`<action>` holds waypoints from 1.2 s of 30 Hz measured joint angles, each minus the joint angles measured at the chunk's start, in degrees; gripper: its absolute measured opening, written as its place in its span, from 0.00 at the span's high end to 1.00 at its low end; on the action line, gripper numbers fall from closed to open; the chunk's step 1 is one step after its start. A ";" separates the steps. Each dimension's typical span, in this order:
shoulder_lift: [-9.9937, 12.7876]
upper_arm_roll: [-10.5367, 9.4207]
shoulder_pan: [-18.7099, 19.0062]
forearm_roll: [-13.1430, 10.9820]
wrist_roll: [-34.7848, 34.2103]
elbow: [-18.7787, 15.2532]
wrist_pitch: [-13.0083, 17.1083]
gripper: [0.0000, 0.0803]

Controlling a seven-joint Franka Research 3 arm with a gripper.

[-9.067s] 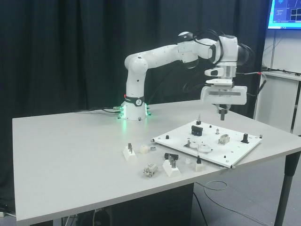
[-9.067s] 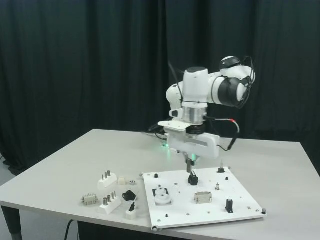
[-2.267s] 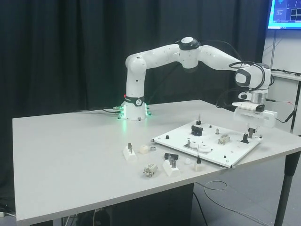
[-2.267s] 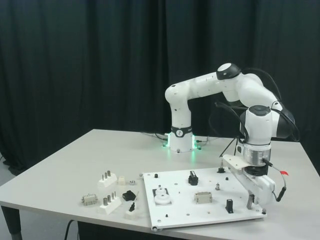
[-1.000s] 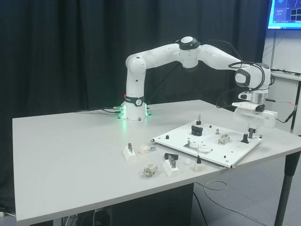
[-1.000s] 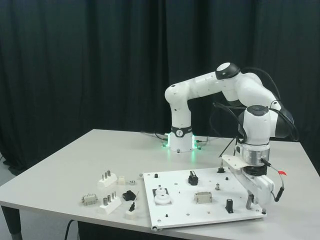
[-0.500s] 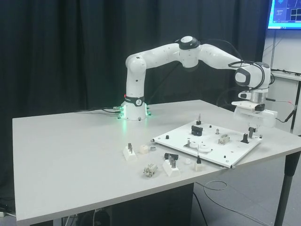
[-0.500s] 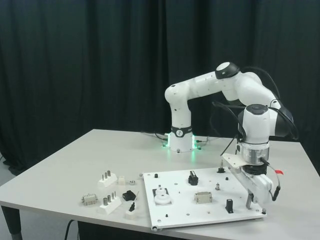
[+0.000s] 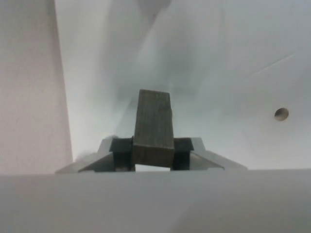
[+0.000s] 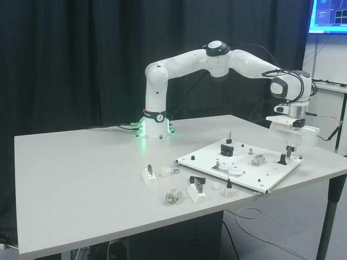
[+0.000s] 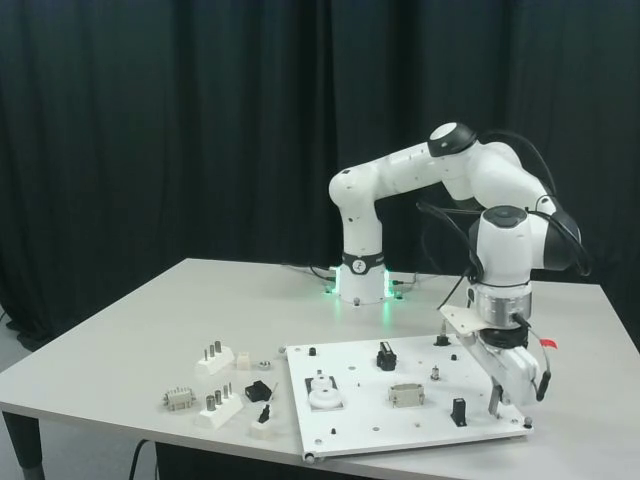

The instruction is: Insert square peg 4.

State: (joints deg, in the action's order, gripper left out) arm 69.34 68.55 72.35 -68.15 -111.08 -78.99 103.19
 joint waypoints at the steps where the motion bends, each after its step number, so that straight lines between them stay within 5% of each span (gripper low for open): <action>1: 0.00 -0.08 -0.09 -0.21 0.08 0.00 0.00 0.81; 14: -0.06 -1.20 -1.26 -3.28 2.06 -0.05 -0.39 0.81; 36: -0.53 -1.39 -2.34 -4.93 4.69 -0.05 -3.18 0.81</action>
State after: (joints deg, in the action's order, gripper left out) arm 68.82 67.16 70.01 -73.08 -106.39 -79.05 100.01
